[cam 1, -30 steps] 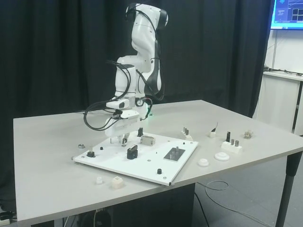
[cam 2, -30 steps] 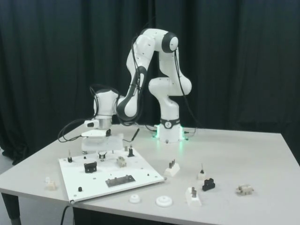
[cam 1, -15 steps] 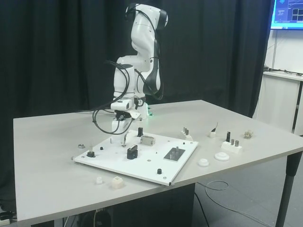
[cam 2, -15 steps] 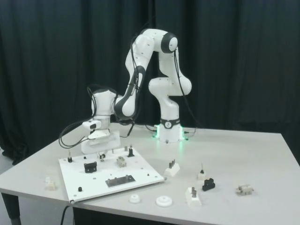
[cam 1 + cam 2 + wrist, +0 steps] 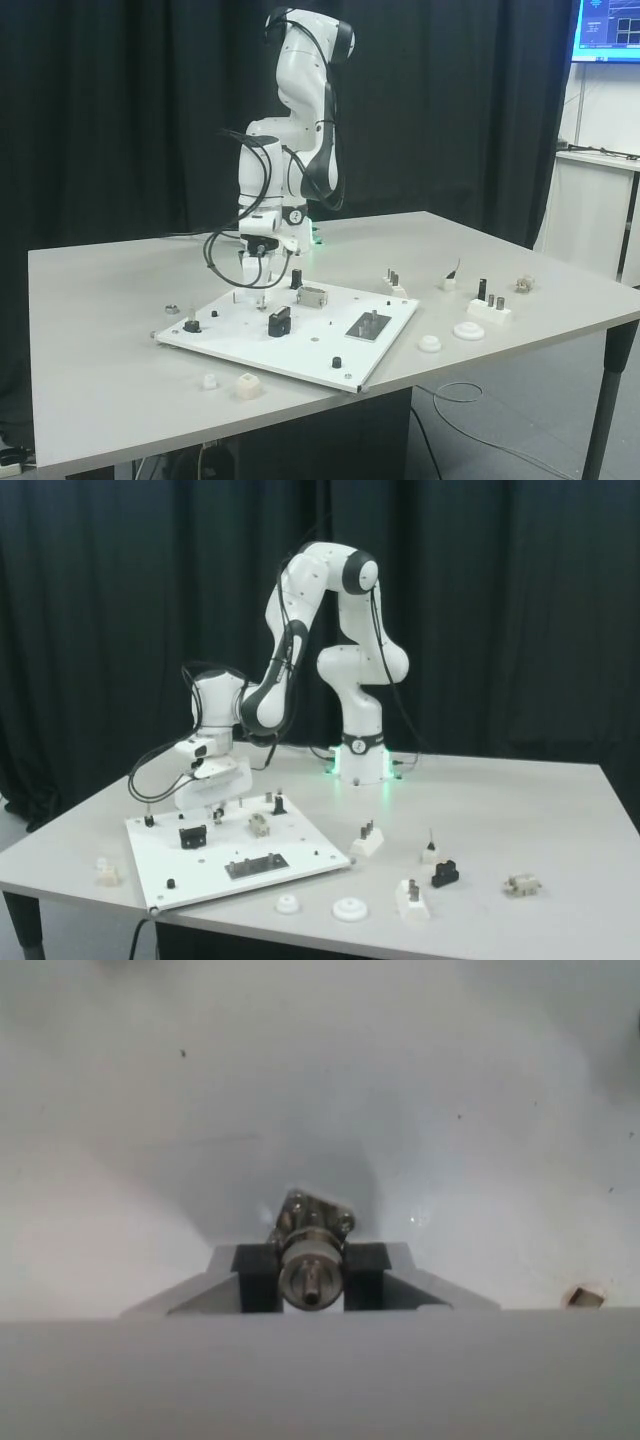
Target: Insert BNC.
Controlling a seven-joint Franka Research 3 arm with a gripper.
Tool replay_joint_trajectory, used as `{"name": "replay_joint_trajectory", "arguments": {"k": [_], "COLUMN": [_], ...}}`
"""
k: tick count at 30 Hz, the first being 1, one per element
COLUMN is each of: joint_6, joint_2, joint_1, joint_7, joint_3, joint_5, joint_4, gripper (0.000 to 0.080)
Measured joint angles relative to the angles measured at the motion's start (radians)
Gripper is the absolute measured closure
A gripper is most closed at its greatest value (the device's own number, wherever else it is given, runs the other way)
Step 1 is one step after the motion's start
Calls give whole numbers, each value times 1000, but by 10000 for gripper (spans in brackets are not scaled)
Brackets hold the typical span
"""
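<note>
A white robot arm holds its claw (image 5: 261, 290) low over the far edge of a white board (image 5: 300, 345) on the grey tabletop (image 5: 100, 300). Black fingers (image 5: 257, 1278) pinch a BNC connector (image 5: 310, 1260). Likely mid-insertion; next it needs alignment and a push-twist.

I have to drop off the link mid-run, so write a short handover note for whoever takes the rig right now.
End effector: shut on the small metal BNC connector, held between the black finger pads, tip pointing down.
Position: it hangs low over the far edge of the white assembly board on the grey table; in the wrist view the surface under the connector is plain white.
Done: connector picked and carried to the board.
Left: I cannot tell whether it is seated; no socket is visible beneath it. Confirm alignment, insert, release.
</note>
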Motion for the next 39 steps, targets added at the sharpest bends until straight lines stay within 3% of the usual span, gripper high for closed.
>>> {"name": "replay_joint_trajectory", "arguments": {"k": [39], "joint_6": [6], "joint_2": [1], "joint_1": [1], "joint_7": [-304], "joint_3": [1], "joint_5": [-3], "joint_4": [1], "gripper": [675]}}
